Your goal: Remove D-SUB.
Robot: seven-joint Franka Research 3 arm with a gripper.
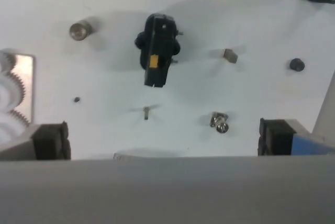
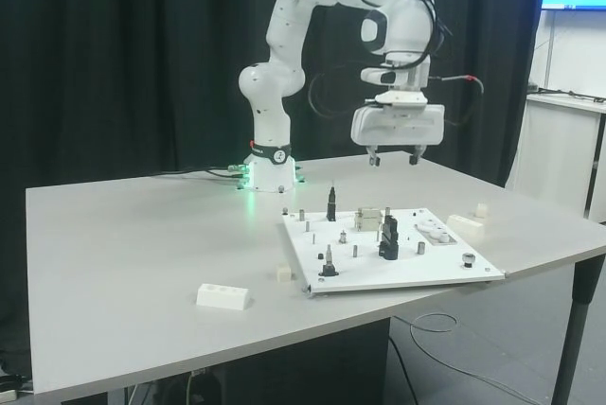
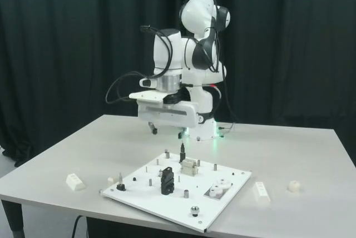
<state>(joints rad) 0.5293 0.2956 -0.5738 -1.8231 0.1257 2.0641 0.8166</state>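
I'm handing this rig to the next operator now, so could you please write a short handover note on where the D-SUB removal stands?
Gripper: open, holding nothing, hovering well above the white board.
D-SUB: black connector, standing upright on the board, seated near its middle, roughly under the gripper.
Done: the arm is lined up above the board; nothing has been grasped.
Left: descend, close on the D-SUB, pull it straight up and set it aside.
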